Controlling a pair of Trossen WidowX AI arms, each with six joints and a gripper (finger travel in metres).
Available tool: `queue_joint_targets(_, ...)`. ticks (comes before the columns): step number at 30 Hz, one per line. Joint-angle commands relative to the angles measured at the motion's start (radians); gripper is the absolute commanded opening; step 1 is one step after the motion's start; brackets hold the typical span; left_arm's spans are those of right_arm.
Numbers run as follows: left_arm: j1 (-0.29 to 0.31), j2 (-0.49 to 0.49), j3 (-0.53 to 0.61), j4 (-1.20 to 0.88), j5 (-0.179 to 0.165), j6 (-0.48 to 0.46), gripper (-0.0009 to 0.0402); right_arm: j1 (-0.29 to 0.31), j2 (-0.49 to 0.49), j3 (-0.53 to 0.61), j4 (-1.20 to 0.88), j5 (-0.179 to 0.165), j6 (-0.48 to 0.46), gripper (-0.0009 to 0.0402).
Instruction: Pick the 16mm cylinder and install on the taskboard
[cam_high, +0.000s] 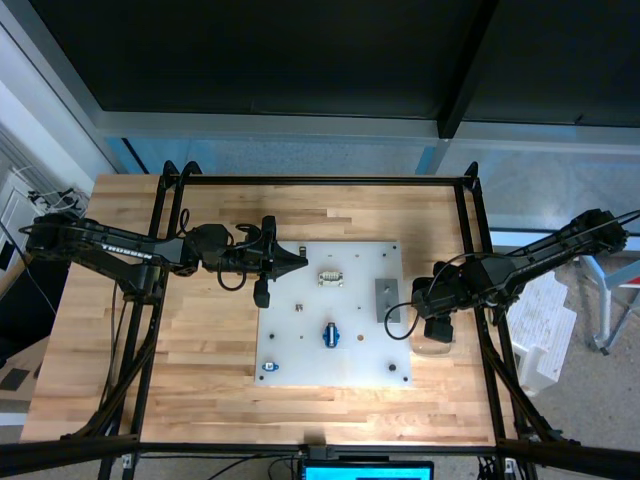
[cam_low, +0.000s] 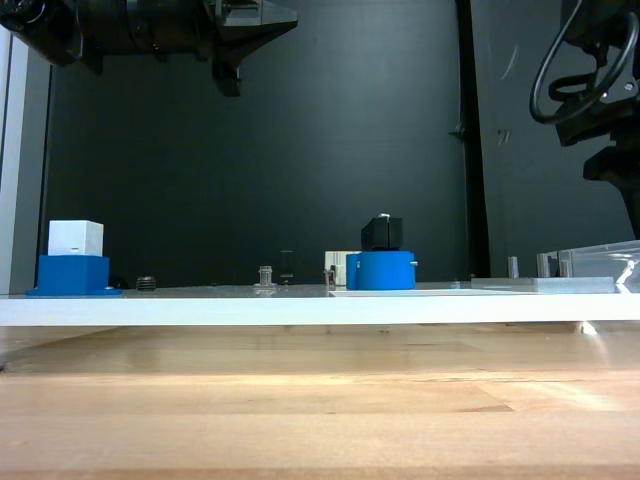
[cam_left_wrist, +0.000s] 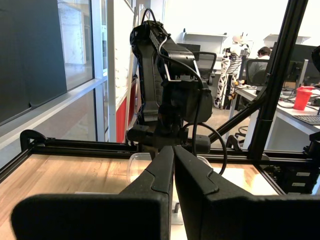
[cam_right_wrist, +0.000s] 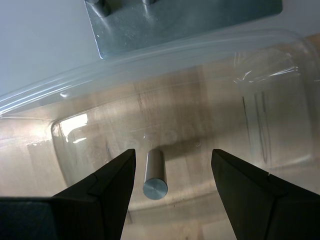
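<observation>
Right claw (cam_right_wrist: 172, 162) hangs spread over the 16mm cylinder (cam_right_wrist: 154, 173) in the tray (cam_right_wrist: 280, 115); next it must drop and pinch. Left claw (cam_left_wrist: 173, 155) hovers clenched over the taskboard (cam_high: 300, 345).

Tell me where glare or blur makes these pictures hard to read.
Right wrist view: glare streaks the clear tray, yet the 16mm cylinder shows clearly inside the open right gripper. Left wrist view: the shut left gripper, raised over the left edge of the taskboard, is backlit by a washed-out room. Low view: upper half very dark.
</observation>
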Motion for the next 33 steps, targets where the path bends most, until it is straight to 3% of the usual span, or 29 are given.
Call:
queue_joint_targets(1, 0.000, 0.000, 0.000, 0.000, 0.000, 0.000, 0.0000, 0.001, 0.002, -0.017, 0.014, 0.000, 0.000, 0.0210)
queue_joint_targets(12, 0.000, 0.000, 0.000, 0.000, 0.000, 0.000, 0.0000, 0.002, 0.002, -0.064, 0.077, 0.000, 0.014, 0.0191)
queue_joint_targets(33, 0.000, 0.000, 0.000, 0.000, 0.000, 0.000, 0.0000, 0.002, 0.002, -0.099, 0.133, 0.000, 0.014, 0.0069)
